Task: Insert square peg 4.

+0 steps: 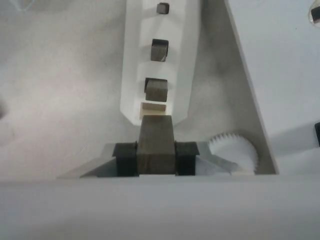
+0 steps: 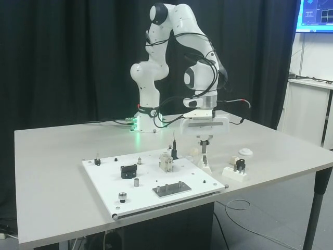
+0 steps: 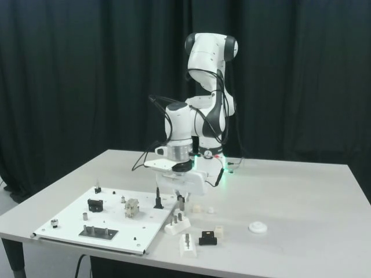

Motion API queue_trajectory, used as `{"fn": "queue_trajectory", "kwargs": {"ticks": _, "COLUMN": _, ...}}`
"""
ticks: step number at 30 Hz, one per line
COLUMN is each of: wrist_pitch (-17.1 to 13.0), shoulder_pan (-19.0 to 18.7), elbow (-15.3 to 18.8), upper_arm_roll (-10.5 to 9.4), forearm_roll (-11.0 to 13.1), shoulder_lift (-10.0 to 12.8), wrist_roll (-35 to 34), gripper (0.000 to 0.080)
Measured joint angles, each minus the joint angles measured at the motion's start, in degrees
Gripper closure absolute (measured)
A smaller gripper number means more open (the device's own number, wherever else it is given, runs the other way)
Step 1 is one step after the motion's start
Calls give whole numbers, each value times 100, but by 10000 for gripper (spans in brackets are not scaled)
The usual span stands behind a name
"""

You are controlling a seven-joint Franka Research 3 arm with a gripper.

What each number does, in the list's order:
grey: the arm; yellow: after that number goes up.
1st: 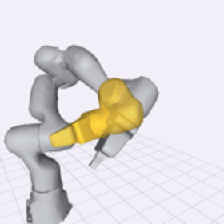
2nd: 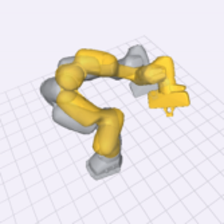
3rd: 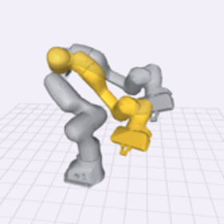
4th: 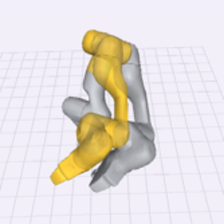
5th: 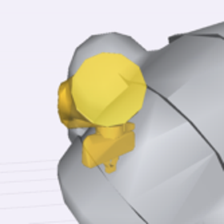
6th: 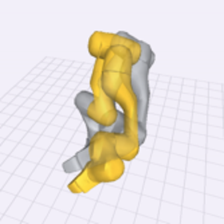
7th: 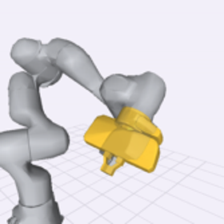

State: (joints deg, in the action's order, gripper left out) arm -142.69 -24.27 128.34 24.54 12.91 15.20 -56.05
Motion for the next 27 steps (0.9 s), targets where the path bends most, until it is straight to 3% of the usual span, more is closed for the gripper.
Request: {"fn": "queue_trajectory", "kwargs": {"ticks": 27, "wrist_pitch": 31, "shoulder_pan": -15, "elbow": -41, "upper_arm_roll": 5, "forearm_roll": -112, "shoulder_lift": 0, "wrist_roll": 0, "gripper": 648}}
